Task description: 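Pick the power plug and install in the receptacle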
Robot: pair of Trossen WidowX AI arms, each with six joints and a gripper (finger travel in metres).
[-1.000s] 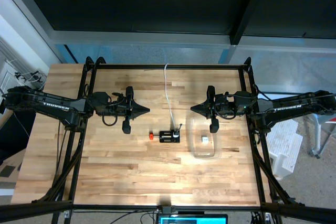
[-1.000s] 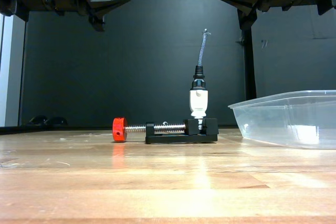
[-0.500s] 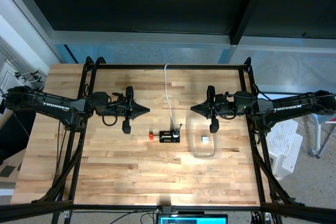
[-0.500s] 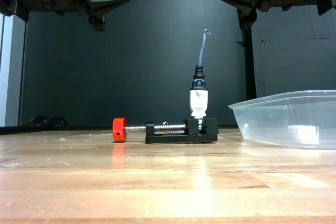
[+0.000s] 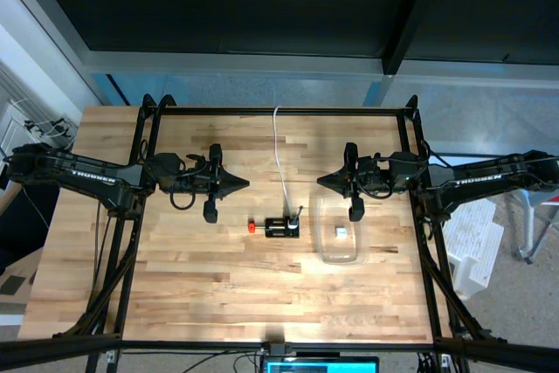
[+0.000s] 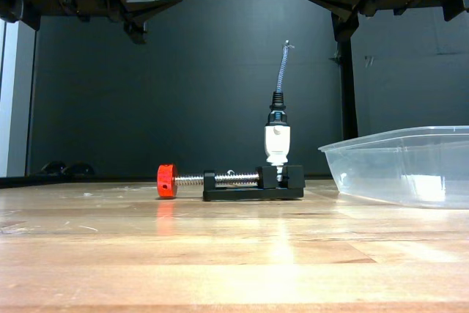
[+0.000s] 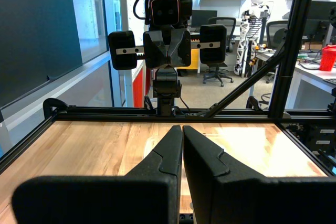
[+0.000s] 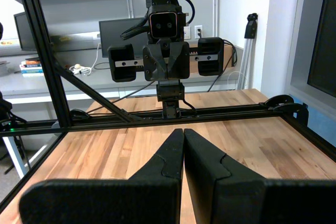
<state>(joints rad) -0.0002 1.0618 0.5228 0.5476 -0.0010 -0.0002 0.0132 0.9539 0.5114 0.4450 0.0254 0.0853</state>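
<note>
over table (image 5: 175, 286): left gripper (image 5: 246, 184), right gripper (image 5: 320, 183) closed; power plug indistinct.

White "TROSSEN" lettering runs along the left arm (image 5: 87, 176) behind the left gripper (image 5: 244, 183). The right arm (image 5: 479, 178), behind the right gripper (image 5: 320, 183), seems to carry the same word.

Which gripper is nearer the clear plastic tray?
Right. The right gripper, shut, hangs high by the far corner of the clear plastic tray; the left gripper, also shut, hangs equally high on the other side of the vise.
</note>
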